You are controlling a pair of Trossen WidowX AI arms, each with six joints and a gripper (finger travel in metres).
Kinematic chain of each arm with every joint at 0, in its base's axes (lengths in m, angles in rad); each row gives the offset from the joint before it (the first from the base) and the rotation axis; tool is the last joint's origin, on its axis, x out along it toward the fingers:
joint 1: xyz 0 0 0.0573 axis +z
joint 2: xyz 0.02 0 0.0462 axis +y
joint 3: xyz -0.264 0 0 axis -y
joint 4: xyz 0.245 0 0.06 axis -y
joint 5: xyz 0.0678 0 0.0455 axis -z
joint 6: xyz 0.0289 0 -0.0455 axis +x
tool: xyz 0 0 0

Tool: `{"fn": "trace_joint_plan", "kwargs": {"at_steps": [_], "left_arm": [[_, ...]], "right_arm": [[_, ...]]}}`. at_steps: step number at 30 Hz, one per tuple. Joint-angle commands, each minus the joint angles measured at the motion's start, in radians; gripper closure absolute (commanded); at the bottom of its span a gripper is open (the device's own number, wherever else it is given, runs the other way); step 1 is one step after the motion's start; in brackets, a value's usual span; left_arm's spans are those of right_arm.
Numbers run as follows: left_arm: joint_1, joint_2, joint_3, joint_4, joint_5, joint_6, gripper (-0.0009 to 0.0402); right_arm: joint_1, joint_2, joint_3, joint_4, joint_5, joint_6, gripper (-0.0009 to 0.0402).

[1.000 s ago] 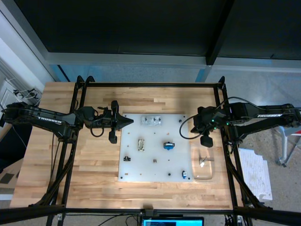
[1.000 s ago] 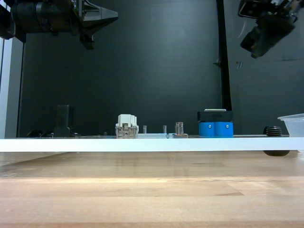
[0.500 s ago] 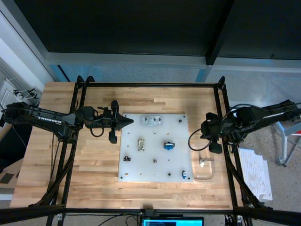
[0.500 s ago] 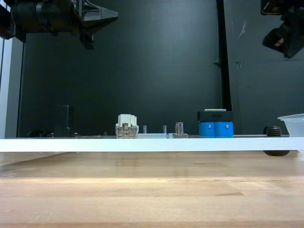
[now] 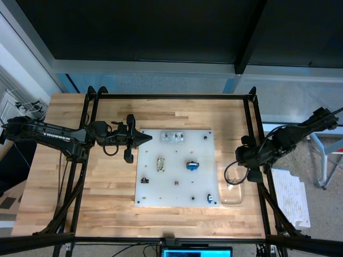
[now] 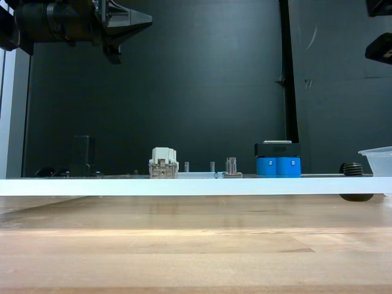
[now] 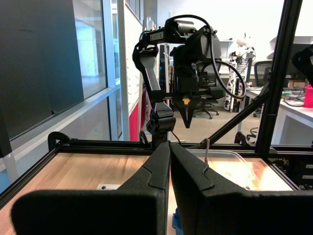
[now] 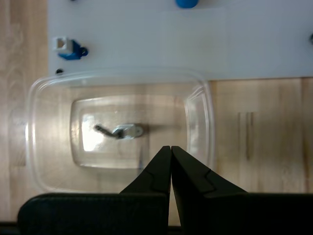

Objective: Pick the RJ45 connector and install on taskboard

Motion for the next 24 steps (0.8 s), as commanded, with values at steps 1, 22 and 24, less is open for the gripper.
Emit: {"fn": "trace_joint_plan", "kwargs": {"at_steps": [1,22,24], "left_arm": [[0.0,0.0,0.0,0.0,0.0,0.0,0.0393],[0.0,0.0,0.0,0.0,0.0,0.0,0.0393],[0.0,0.0,0.0,0.0,0.0,0.0,0.0393]], "right_arm": [[0.045,0.004,-0.007,-0.002,0.001,0.037,0.0393],[0.244,0.119,-0.026,0.04,0.034,0.227,0.0393],[0.245,0.129,-0.026,0.04,0.053,0.229,0.0392]]}}
